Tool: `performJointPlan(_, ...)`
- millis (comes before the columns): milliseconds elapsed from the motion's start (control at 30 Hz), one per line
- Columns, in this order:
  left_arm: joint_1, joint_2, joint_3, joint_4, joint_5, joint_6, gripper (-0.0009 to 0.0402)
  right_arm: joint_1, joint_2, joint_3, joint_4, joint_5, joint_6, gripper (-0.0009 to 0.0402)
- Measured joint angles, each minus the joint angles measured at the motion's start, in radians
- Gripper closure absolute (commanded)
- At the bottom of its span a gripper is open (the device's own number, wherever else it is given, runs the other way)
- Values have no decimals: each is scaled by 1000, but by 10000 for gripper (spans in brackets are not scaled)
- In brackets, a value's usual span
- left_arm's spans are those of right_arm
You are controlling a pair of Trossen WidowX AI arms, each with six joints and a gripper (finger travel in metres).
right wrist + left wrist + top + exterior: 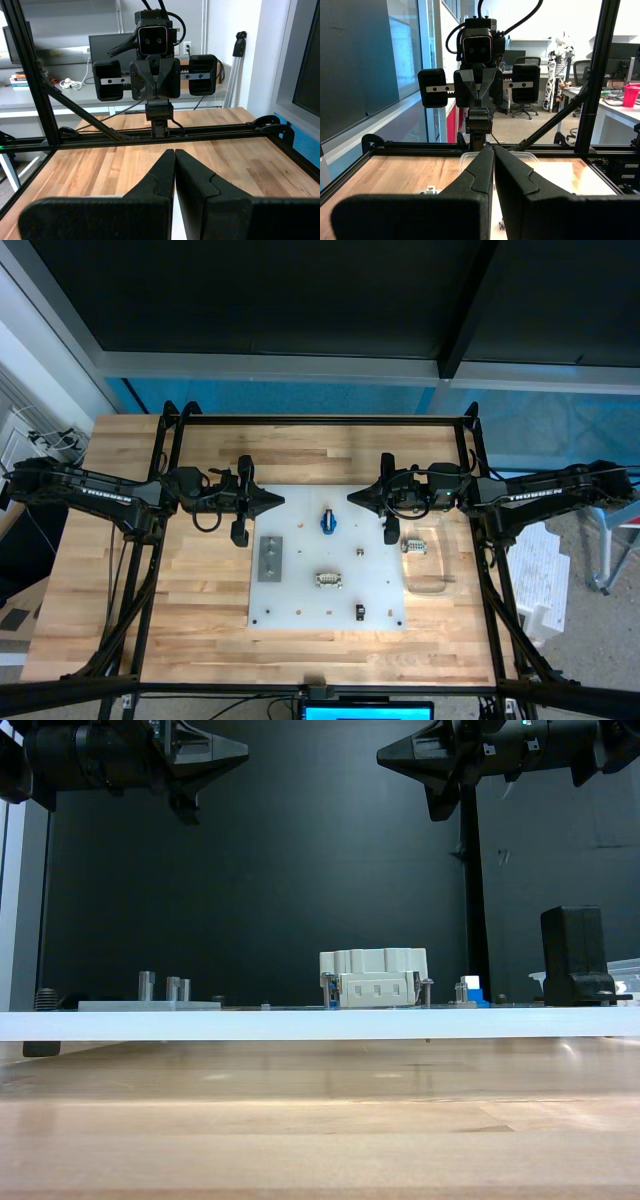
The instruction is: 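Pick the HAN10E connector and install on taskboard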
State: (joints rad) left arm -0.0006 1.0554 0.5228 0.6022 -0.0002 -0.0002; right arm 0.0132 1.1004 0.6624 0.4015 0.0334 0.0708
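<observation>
A small grey-beige connector (328,581) with silvery metal ends sits on the white board (300,615), which lies on the wooden desk (180,620). The connector is near the middle of the board's near half. A flat grey block (270,558) lies to its left, a blue part (328,523) stands beyond it, and a small black piece (359,613) stands nearer and to its right.

From above, the connector's long side runs left to right, parallel to the board's near edge. From desk height it stands upright in two tiers, a wider cream upper body over a narrower base with three small windows, and a screw at each end.

The left gripper (275,500) and the right gripper (355,498) hang high over the board's far edge, tips pointing at each other and well apart from every part. Each wrist camera shows its own fingers pressed together with nothing between them.

At desk height the connector hides nearly all of the blue part. A clear tray (440,585) beside the board's right edge holds a second pale part (414,546) too small to make out. Neither wrist camera shows the connector.
</observation>
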Motion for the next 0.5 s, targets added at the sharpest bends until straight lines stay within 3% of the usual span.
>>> performJointPlan(333,0,0,0,0,0,0,392,0,1,0,52,6,-1,393)
performJointPlan(500,0,0,0,0,0,0,392,0,-2,2,22,-10,2,393)
